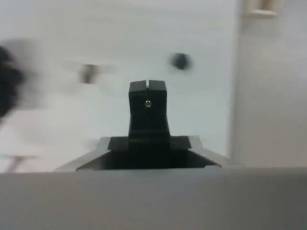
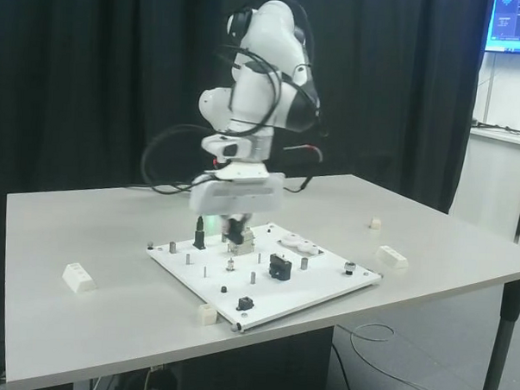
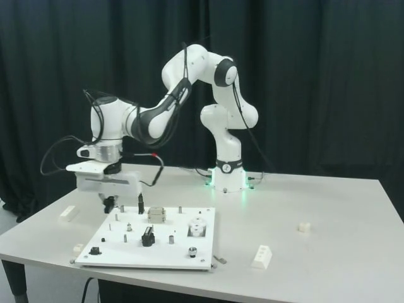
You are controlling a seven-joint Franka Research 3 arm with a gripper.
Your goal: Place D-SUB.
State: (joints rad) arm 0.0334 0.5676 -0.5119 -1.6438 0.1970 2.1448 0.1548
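Claw [image 1: 147, 85] of mine has its two black fingers pressed together w/ nothing between them, per wrist view. It hangs low over the white board [image 3: 202, 252], near the board's far-left corner in the second room view [image 3: 110, 203]. D-SUB [image 3: 156, 214] sits on the board, a bit apart from the claw, near a black upright part [image 3: 141, 205]. Board lies on the grey table [image 3: 328, 265].

Grey table [image 3: 328, 208] with a white board [image 3: 189, 249]

Small white blocks [image 3: 261, 257] lie on the table around the board; the arm's base [image 3: 228, 180] is bolted at the far edge.
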